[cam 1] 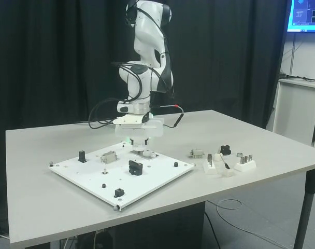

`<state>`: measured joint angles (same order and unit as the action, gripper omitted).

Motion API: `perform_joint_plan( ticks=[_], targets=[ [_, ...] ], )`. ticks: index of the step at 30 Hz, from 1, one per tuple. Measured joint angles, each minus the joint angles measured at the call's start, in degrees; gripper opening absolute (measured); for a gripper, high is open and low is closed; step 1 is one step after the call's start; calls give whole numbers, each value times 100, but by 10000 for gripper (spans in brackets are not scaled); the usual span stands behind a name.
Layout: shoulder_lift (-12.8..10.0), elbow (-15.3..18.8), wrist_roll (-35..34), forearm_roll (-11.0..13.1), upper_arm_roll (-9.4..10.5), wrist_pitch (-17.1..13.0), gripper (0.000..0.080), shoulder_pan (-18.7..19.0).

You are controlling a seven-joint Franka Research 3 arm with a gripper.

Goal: Insert large gear.

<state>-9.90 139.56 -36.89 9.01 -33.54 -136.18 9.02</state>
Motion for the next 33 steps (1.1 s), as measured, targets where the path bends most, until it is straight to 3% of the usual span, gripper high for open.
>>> perform_joint_plan(
  ticks=[3, 4, 11, 12, 13, 24, 33],
  targets=[
    [0, -27, 29, -10, 0, 34, 355, 2],
    [0, -38, 32, -17, 0, 53, 651, 3],
    [32, -116, 34, -173, -5, 217, 651, 6],
    [44, -126, 34, -218, -9, 246, 763, 6],
    [60, -140, 34, -283, -15, 284, 791, 6],
    [340, -154, 147, -998, -149, 432, 798, 6],
    [508, -66, 378, -1172, -255, 380, 800, 3]
  ],
)
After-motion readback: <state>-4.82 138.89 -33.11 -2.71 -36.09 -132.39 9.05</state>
